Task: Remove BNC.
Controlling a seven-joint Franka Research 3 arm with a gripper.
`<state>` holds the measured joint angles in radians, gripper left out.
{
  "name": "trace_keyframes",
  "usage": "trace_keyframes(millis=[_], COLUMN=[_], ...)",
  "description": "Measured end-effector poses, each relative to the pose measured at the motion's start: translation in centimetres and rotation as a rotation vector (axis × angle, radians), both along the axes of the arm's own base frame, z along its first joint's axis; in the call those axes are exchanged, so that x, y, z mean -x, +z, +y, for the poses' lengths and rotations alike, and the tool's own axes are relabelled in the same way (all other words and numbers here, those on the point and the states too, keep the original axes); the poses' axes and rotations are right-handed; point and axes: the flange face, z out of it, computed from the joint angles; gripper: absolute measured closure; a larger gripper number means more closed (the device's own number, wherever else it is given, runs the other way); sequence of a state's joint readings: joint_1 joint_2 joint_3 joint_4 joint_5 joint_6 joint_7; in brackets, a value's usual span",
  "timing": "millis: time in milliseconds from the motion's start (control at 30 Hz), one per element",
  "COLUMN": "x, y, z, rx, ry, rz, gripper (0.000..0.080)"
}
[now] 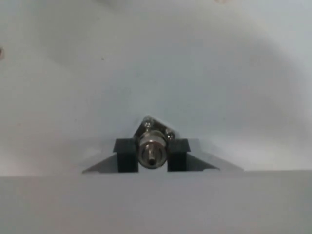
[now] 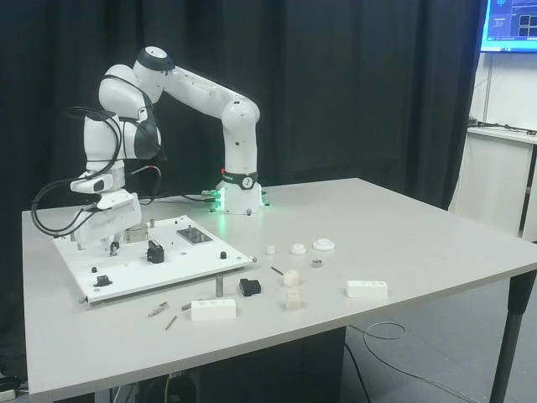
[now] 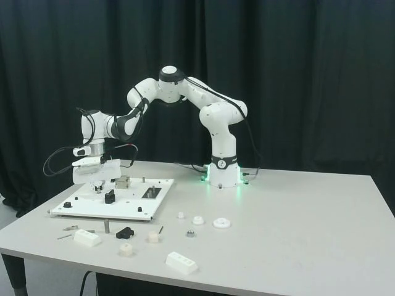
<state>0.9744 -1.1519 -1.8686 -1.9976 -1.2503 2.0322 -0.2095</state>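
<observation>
BNC connector (image 1: 152, 148) held between the black fingertips of the gripper (image 1: 152, 157), low over the white board (image 2: 159, 256).
Connector's barrel points toward the wrist camera, one black pad (image 1: 126, 155) pressed against each side, its flange seen behind; gripper pinching the connector near the board's far corner, beside a small black block (image 2: 155, 251); board lying on the grey table (image 2: 403, 227); white blocks (image 2: 367, 289) and small parts scattered in front of the board; arm's base (image 2: 239, 198) showing green light.
</observation>
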Motion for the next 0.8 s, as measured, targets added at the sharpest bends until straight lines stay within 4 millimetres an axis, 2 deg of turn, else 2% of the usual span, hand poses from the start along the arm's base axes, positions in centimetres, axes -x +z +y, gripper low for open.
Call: trace_keyframes(millis=[333,800], x=[0.0,0.0], y=[0.02,0.13], z=[-0.06,-0.17], rx=[0.006,0.001], ry=[0.127,0.131], rz=[-0.002,-0.004], gripper=[0.0678,0.0679])
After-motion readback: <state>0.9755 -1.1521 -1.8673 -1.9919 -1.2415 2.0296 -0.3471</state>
